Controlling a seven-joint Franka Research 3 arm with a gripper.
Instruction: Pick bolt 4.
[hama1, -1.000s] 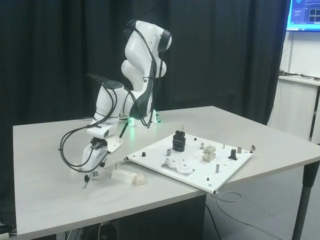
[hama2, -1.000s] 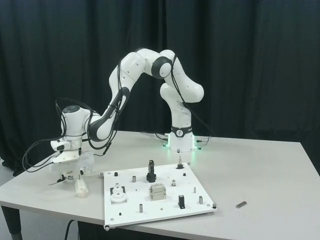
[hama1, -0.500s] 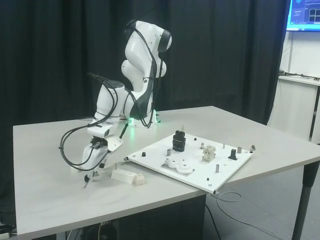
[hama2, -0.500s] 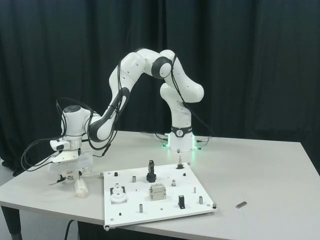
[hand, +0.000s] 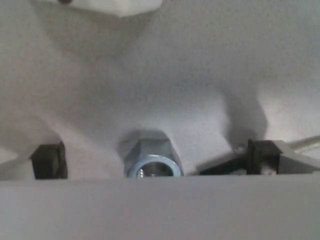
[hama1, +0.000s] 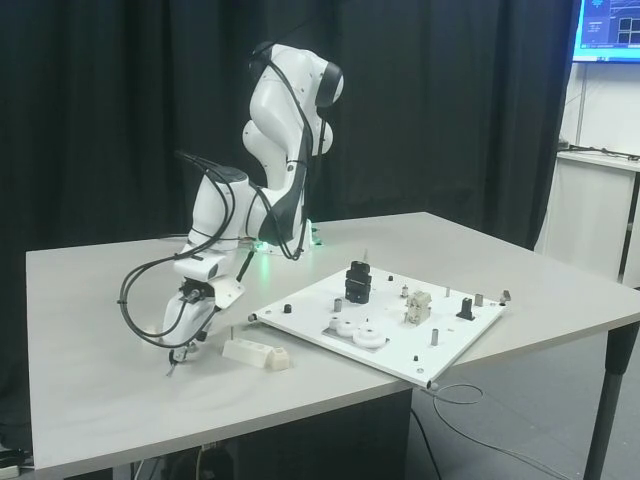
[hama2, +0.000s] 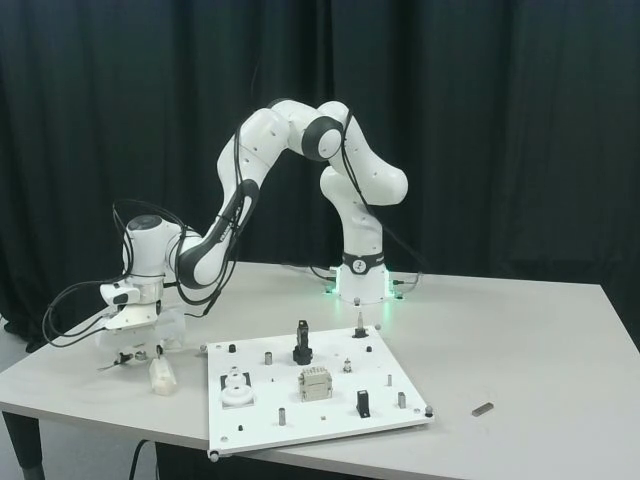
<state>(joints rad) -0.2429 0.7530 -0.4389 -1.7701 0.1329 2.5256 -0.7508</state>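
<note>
From the wrist view I see a hexagonal metal head with a round bore, bolt 4 (hand: 151, 159), shiny and faceted, sitting between two black finger pads (hand: 49, 161) that stand well apart on either side of it, neither touching. So the gripper (hand: 152, 162) is spread wide around the bolt, not pinching it. The matte grey worktop (hand: 190, 75) lies under it, with soft shadows. The lower part of the wrist view is blocked by a pale blurred band, so the bolt's shank is hidden from me.

In the first room view the gripper (hama1: 188, 345) hangs low over the worktop (hama1: 90, 300) at the left, just beside a small white block (hama1: 256, 352) with rounded ends. The bolt itself is too small to make out there. To the right lies a flat white board (hama1: 450, 340) carrying black and grey fittings and white gear-like discs. Black cables (hama1: 150, 300) loop from the white arm (hama1: 290, 110).
</note>
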